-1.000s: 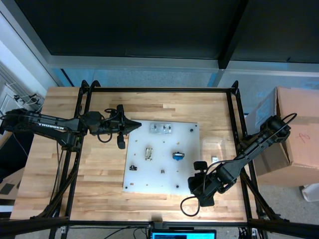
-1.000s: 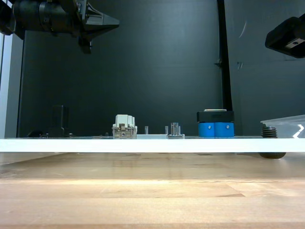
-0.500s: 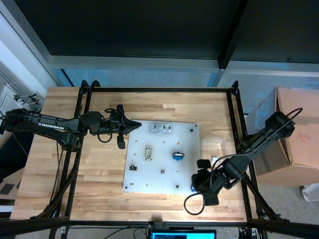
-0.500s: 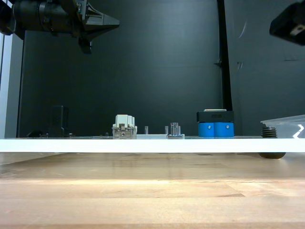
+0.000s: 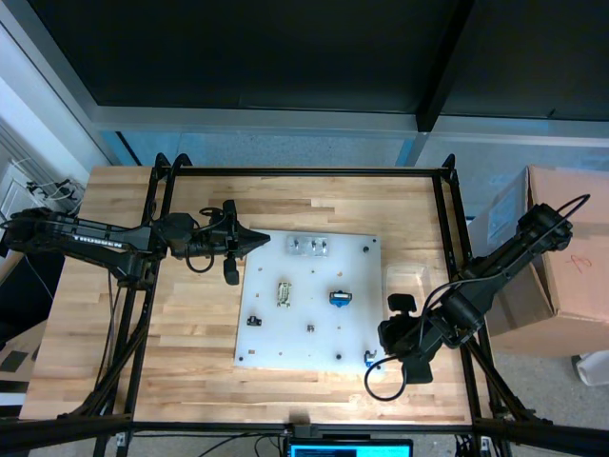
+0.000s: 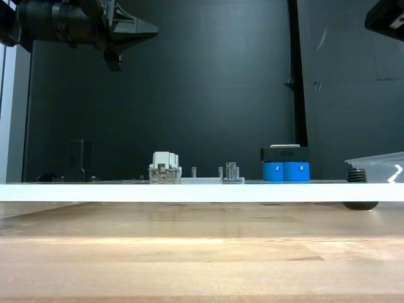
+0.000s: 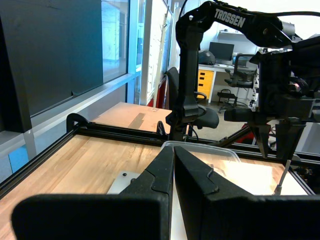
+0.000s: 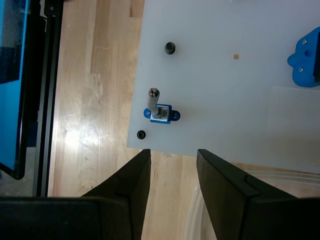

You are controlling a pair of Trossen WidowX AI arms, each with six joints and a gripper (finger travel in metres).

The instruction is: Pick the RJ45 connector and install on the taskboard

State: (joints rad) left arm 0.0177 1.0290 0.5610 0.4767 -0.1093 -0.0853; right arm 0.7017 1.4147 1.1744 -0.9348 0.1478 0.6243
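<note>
Judging by how things lie, the main worry is a connector that is not truly home. The RJ45 connector (image 8: 158, 111) stands in its small blue holder (image 8: 172, 116) by the near right corner of the taskboard (image 8: 225, 100). Its short grey cable stub sticks out of it, and I cannot tell whether it is latched or only part-way in.

The right claw (image 8: 172, 154) hangs high over that same corner, just off the connector, its fingers spread wide with nothing between them. If it drops to press the plug down, an off-centre finger could catch the stub and tilt the plug or lever it out of the holder. The black cable loop (image 5: 381, 388) under the right arm lies over the table (image 5: 190, 352) close to that corner, and a swing of the arm might drag it across the stub.

The left claw (image 7: 173, 150) is closed tight on nothing, held high over the far left corner of the board and well apart from the connector. I see little risk from it unless both arms reach inward together
</note>
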